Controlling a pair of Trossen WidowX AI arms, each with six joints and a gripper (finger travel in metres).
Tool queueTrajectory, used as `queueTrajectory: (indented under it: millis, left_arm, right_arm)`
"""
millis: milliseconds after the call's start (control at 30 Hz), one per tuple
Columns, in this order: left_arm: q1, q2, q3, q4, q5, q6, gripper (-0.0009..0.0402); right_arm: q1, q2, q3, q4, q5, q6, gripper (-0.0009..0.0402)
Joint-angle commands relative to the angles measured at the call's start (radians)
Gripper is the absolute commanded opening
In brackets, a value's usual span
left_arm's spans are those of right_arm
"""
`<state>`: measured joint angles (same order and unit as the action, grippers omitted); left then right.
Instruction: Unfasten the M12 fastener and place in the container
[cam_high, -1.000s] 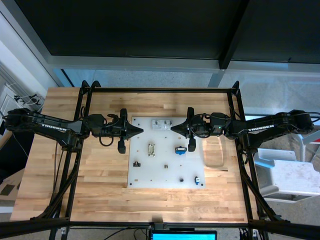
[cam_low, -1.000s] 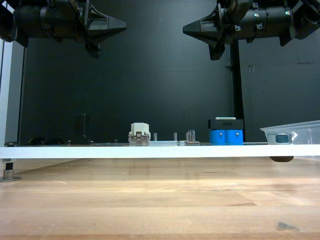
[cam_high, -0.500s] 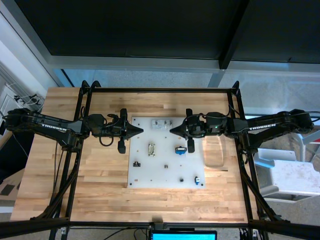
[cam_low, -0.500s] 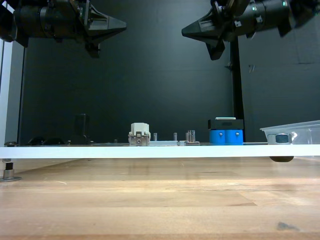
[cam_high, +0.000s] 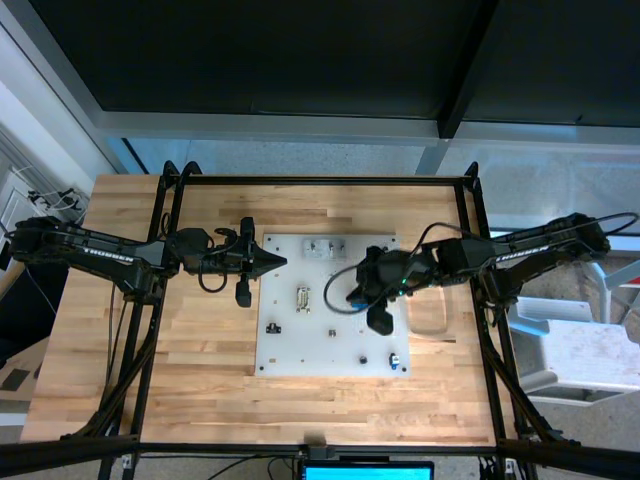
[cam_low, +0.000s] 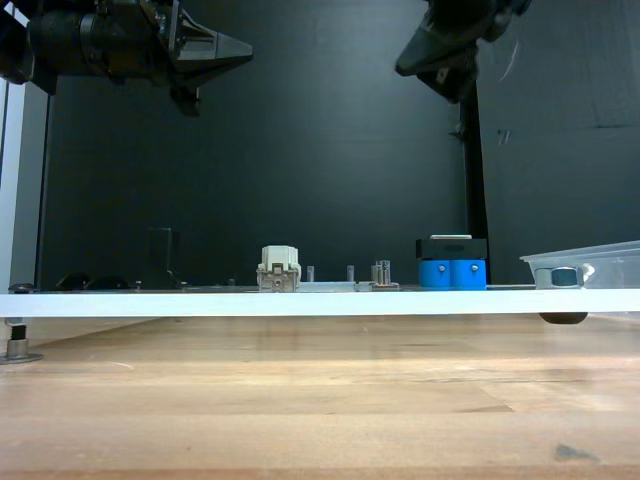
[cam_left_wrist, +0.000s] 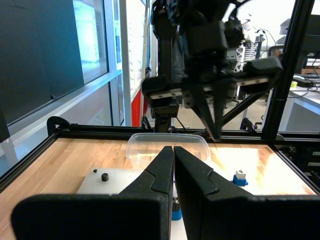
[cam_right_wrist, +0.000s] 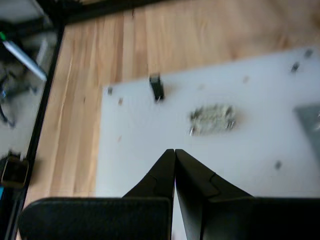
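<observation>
The small silver M12 nut (cam_high: 394, 360) sits on its stud near the white board's (cam_high: 300, 350) near right edge, outside the container. In the low view the nut (cam_low: 565, 276) stands in front of the clear tray (cam_low: 600, 262). The container (cam_high: 428, 305) lies on the wood just right of the board and holds nothing. My right gripper (cam_high: 328, 302) is shut, high above mid-board and angled down to the left, far from the nut. In its wrist view the shut fingertips (cam_right_wrist: 174, 151) point at bare board. My left gripper (cam_high: 284, 262) is shut and level above the board's far left edge.
A grey connector (cam_high: 302, 300) stands mid-board and a blue block (cam_low: 452, 268) to its right. A small black part (cam_high: 272, 328) sits near the left edge. A black frame (cam_high: 320, 181) surrounds the table. In the left wrist view the right arm (cam_left_wrist: 210, 75) hangs over the tray (cam_left_wrist: 167, 144).
The right arm has swung toward the near side and tipped downward, its gripper moving from the board's far edge to above mid-board. The left arm has not moved.
</observation>
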<state>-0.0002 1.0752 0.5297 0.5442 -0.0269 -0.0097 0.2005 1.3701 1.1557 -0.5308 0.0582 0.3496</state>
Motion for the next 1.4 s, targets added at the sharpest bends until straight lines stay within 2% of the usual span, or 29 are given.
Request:
queueTrajectory:
  millis: [33,267,500,567,633,667,1000,1133,1333,1400]
  left_arm:
    - [0.000,0.000,0.000,0.000,0.000,0.000,0.0000]
    - [0.000,0.000,0.000,0.000,0.000,0.000,0.0000]
    - [0.000,0.000,0.000,0.000,0.000,0.000,0.0000]
    - [0.000,0.000,0.000,0.000,0.000,0.000,0.0000]
    - [0.000,0.000,0.000,0.000,0.000,0.000,0.0000]
    - [0.000,0.000,0.000,0.000,0.000,0.000,0.0000]
    - [0.000,0.000,0.000,0.000,0.000,0.000,0.0000]
    - [0.000,0.000,0.000,0.000,0.000,0.000,0.0000]
    - [0.000,0.000,0.000,0.000,0.000,0.000,0.0000]
    - [0.000,0.000,0.000,0.000,0.000,0.000,0.0000]
  right_arm:
    - [0.030,0.059,0.087,-0.148,0.002,0.067,0.0000]
    - [0.077,0.217,0.298,-0.507,0.003,0.187,0.0000]
    - [0.130,0.355,0.447,-0.690,-0.003,0.290,0.0000]
    - [0.144,0.388,0.474,-0.721,-0.021,0.329,0.0000]
    - [0.157,0.414,0.492,-0.733,-0.059,0.360,0.0000]
    - [0.163,0.425,0.496,-0.733,-0.064,0.378,0.0000]
    - [0.239,0.539,0.504,-0.738,-0.061,0.456,0.0006]
    - [0.249,0.558,0.503,-0.693,-0.056,0.452,0.0041]
    - [0.251,0.589,0.502,-0.658,-0.021,0.419,0.0128]
    - [0.251,0.603,0.501,-0.642,-0.022,0.412,0.0156]
